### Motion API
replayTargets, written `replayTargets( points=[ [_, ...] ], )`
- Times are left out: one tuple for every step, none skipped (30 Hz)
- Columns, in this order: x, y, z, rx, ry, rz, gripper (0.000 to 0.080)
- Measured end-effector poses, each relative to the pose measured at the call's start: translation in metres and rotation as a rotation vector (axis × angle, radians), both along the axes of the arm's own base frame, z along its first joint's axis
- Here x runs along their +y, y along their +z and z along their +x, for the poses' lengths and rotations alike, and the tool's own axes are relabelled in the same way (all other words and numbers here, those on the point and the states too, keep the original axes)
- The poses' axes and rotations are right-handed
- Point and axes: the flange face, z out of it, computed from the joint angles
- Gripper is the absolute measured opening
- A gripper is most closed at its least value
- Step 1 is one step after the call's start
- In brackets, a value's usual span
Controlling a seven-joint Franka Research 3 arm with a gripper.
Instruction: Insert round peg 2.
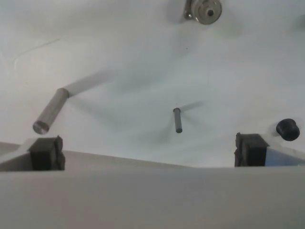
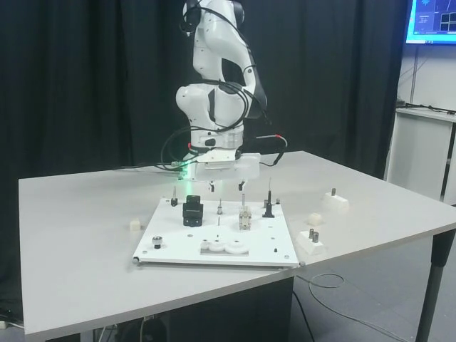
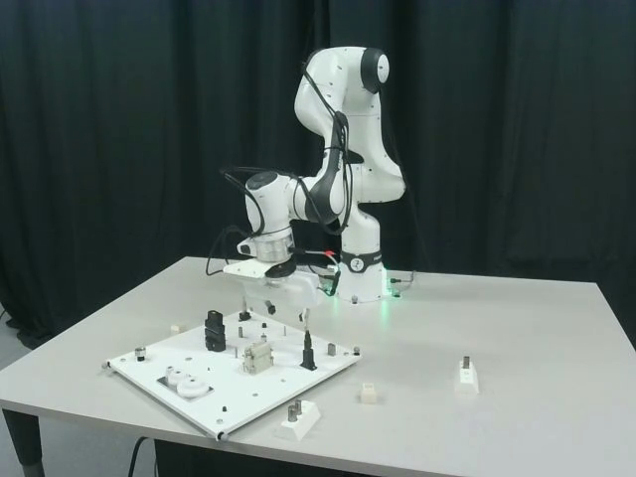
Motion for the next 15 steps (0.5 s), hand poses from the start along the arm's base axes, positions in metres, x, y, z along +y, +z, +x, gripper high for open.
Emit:
replayTargets(
  points=[
    [0.0001, -0.0005, -0.0001, 0.001, 0.000, 0.000, 0.0800],
    [0.0002, -0.0010, -0.0001, 0.002, 0.001, -0.001, 0.0800],
    [0.0004, -0.0014, -0.0002, 0.003, 0.001, -0.001, 0.0800],
    [0.0005, -0.0016, -0.0002, 0.004, 0.001, -0.001, 0.0800],
    [0.0006, -0.0018, -0.0002, 0.005, 0.002, -0.001, 0.0800],
    [0.0008, -0.0020, -0.0002, 0.005, 0.002, -0.001, 0.0800],
    [0.0009, -0.0021, -0.0002, 0.005, 0.002, -0.001, 0.0800],
    [0.0011, -0.0021, -0.0001, 0.005, 0.003, -0.001, 0.0800],
    [0.0012, -0.0022, -0.0001, 0.005, 0.003, -0.001, 0.0800],
    [0.0014, -0.0022, -0.0001, 0.006, 0.004, -0.001, 0.0800],
    [0.0016, -0.0022, 0.0000, 0.006, 0.004, -0.001, 0.0800],
    [0.0018, -0.0023, 0.0000, 0.006, 0.005, -0.001, 0.0800],
    [0.0021, -0.0023, 0.0001, 0.006, 0.005, -0.001, 0.0800],
    [0.0024, -0.0024, 0.0001, 0.006, 0.006, -0.002, 0.0800],
    [0.0026, -0.0024, 0.0002, 0.006, 0.006, -0.002, 0.0800]
  ],
)
